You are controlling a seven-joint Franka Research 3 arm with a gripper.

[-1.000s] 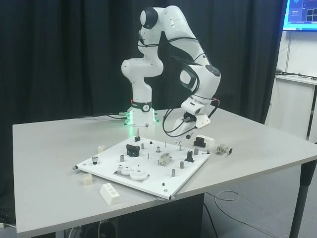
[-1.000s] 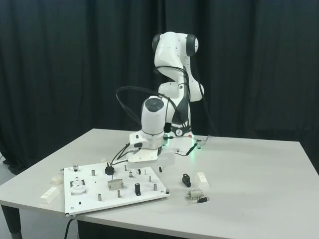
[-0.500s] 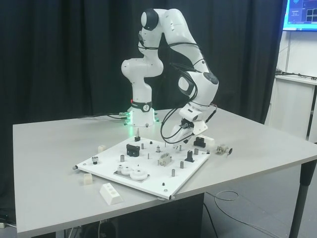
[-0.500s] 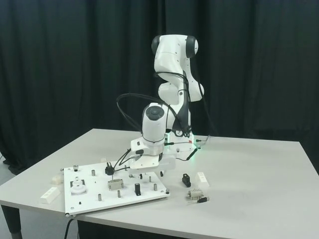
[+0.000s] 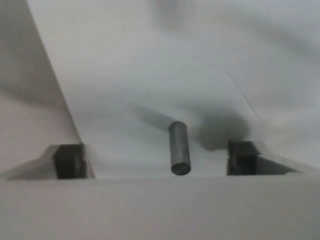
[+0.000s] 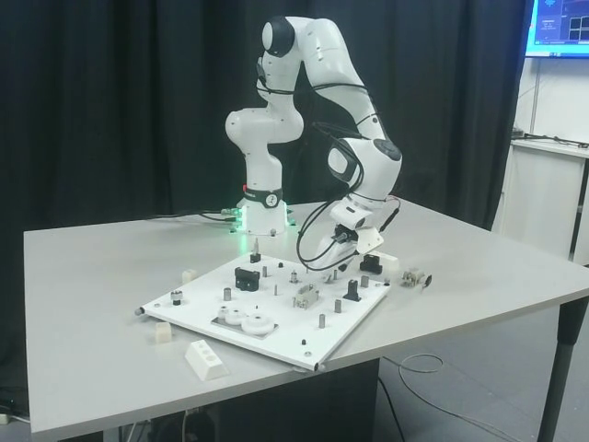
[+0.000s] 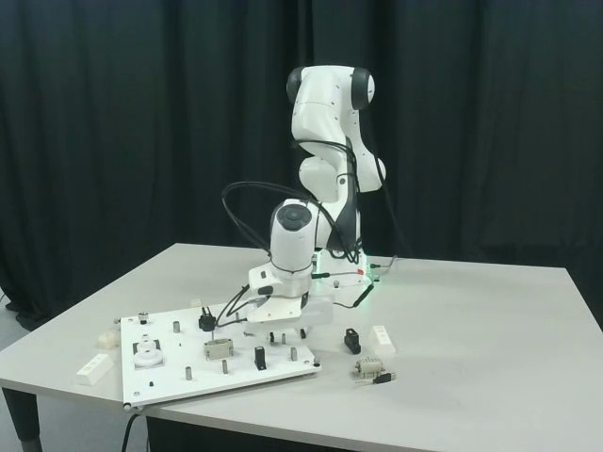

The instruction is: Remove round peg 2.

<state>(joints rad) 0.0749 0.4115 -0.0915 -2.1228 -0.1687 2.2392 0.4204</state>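
Black curtain behind, grey table (image 6: 83, 276) with flat white board (image 6: 276, 327) of small parts. White robot arm (image 6: 354, 110) bends low over board's far side. Small grey metal round peg (image 5: 179, 148) stands upright in board, long axis up and down, top toward wrist camera. Gripper (image 5: 156, 159) spread wide, one finger each side of peg, not touching. Peg not out yet; squeeze and lift left to do

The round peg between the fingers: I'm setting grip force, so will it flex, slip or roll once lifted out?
The round peg looks like a plain grey cylinder, so probably stiff, not floppy. Its smooth side could slip between the open fingers unless they close squarely. Laid on the white board, it would likely roll.
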